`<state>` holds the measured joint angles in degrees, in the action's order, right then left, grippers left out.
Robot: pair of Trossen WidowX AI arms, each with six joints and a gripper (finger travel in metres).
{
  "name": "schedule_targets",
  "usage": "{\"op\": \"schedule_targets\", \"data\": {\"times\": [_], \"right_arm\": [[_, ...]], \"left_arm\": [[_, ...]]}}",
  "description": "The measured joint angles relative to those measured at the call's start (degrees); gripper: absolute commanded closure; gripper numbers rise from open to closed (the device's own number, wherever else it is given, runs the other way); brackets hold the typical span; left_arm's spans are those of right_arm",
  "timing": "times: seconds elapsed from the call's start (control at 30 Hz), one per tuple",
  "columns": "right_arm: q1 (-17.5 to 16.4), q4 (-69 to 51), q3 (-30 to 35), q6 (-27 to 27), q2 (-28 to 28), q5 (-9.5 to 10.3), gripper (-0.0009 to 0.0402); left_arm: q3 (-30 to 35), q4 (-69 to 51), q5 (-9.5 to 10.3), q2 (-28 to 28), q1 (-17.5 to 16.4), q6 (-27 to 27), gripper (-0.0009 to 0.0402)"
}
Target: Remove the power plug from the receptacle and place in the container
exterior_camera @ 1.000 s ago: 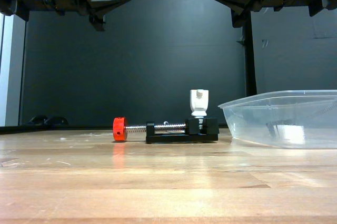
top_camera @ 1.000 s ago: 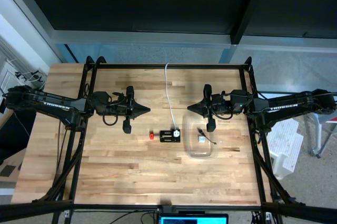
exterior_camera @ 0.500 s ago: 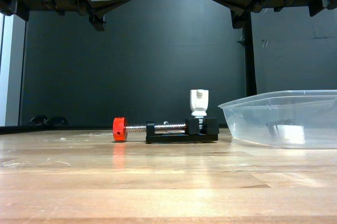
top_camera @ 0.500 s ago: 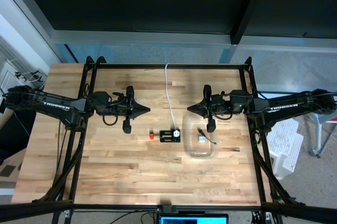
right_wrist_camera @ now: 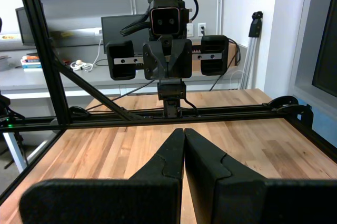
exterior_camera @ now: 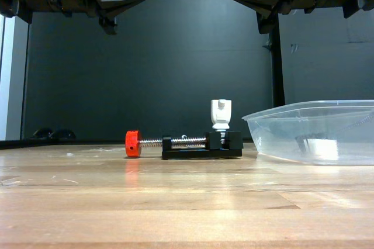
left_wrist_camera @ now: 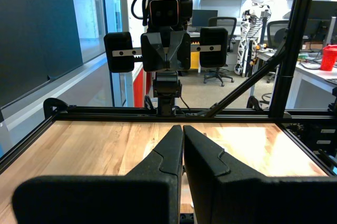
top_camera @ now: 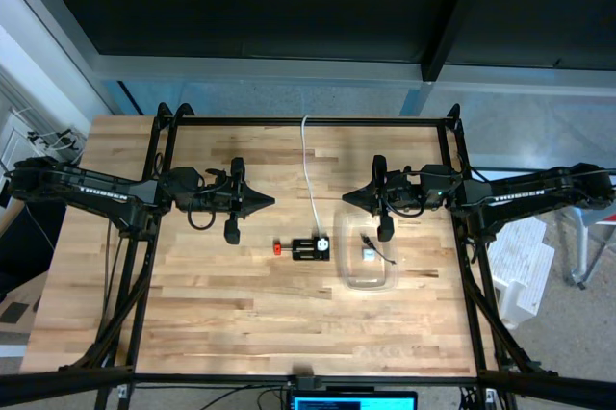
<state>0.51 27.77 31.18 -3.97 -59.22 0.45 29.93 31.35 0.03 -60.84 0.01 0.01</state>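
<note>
The power plug point(top_camera: 367, 238), tiny and dark with a thin black wire tail, lies inside the clear container point(top_camera: 372, 280), beside a small white cube point(top_camera: 369, 254). The white receptacle point(top_camera: 323, 244) stands upright in the black vise point(exterior_camera: 201, 144), nothing plugged into its face point(exterior_camera: 221, 110). My left gripper point(top_camera: 270, 201) hangs shut high over the table, left of the vise, its fingers point(left_wrist_camera: 174, 148) pressed together. Shut as well, my right gripper point(top_camera: 347, 198) hovers above the container's far edge, with its fingers point(right_wrist_camera: 175, 150) closed on nothing.
The vise's red knob point(top_camera: 276, 248) points left. A white cable point(top_camera: 310, 174) runs from the receptacle to the table's far edge. A black frame point(top_camera: 308, 122) borders the far side. The container's wall point(exterior_camera: 315, 138) rises at the low view's right.
</note>
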Motion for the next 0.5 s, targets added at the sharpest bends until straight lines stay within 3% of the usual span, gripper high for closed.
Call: {"op": "schedule_targets", "data": {"times": [0.13,0.5], "right_arm": [[0.0,0.0,0.0,0.0,0.0,-0.85,0.0393],[0.0,-0.1,0.0,0.0,0.0,-0.87,0.0393]], "left_arm": [[0.0,0.0,0.00,0.0,0.0,0.0,0.0393],[0.0,0.0,0.02,0.0,0.0,0.0,0.0393]]}}
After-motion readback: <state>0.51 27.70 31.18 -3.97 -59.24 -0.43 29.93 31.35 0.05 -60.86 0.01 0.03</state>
